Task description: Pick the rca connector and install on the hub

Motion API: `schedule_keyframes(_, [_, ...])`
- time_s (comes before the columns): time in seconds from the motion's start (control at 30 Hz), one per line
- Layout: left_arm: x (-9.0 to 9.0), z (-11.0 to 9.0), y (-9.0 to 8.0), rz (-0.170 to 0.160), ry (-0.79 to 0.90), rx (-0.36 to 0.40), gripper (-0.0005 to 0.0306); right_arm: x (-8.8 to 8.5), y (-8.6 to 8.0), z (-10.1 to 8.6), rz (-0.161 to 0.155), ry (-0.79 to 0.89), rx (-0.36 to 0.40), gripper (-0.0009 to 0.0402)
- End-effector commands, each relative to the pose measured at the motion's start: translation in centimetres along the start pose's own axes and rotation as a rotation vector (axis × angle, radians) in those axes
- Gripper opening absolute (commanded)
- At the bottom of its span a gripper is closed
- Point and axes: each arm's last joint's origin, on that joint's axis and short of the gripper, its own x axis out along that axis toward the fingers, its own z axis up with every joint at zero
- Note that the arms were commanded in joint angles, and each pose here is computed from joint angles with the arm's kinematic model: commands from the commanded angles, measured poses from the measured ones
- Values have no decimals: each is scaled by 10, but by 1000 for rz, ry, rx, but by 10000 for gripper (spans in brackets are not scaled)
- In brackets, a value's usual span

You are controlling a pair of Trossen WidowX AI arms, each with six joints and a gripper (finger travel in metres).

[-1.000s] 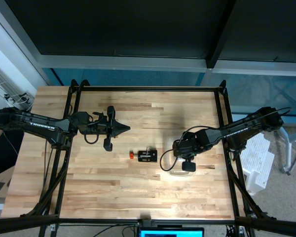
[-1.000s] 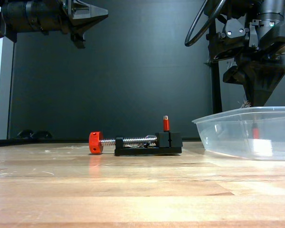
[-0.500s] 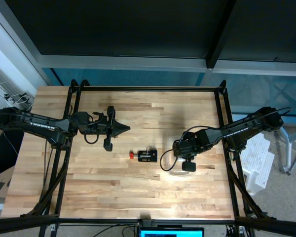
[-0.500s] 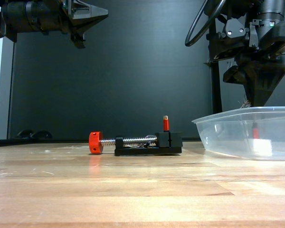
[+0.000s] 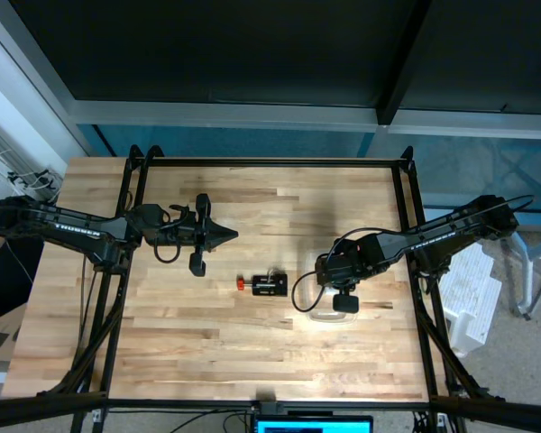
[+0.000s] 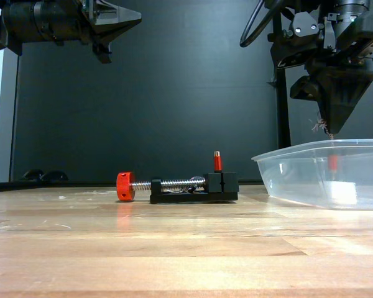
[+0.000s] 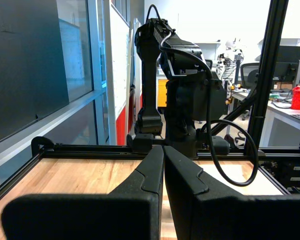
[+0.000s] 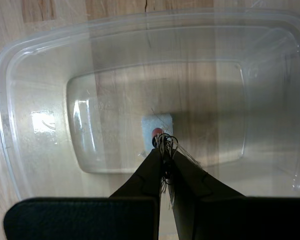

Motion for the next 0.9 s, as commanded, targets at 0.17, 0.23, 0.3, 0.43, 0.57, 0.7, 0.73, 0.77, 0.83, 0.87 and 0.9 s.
schedule_keyframes(0.17, [0,0,0,0,0,0,0,-4,0,0,4,-7,1,0])
schedule_keyframes(0.23, [0,0,0,0,0,0,0,-6,-1,-1,-1,3,0,0])
schedule_keyframes(0.3, [0,0,0,0,0,0,0,-8,0,0,-1,3,0,0])
schedule_keyframes(0.43, [0,0,0,0,0,0,0,-7,0,0,-1,3,0,0])
schedule_keyframes(0.57, [0,0,0,0,0,0,0,-7,0,0,-1,3,0,0])
schedule_keyframes(0.7, [0,0,0,0,0,0,0,-7,0,0,-1,3,0,0])
schedule_keyframes(0.73, [0,0,0,0,0,0,0,-7,0,0,-1,3,0,0])
schedule_keyframes(0.77, [0,0,0,0,0,0,0,-7,0,0,-1,3,0,0])
schedule_keyframes(0.83, [0,0,0,0,0,0,0,-7,0,0,-1,3,0,0])
schedule_keyframes(0.87, [0,0,0,0,0,0,0,-7,0,0,-1,3,0,0])
schedule_keyframes(0.9, [0,0,0,0,0,0,0,-7,0,0,-1,3,0,0])
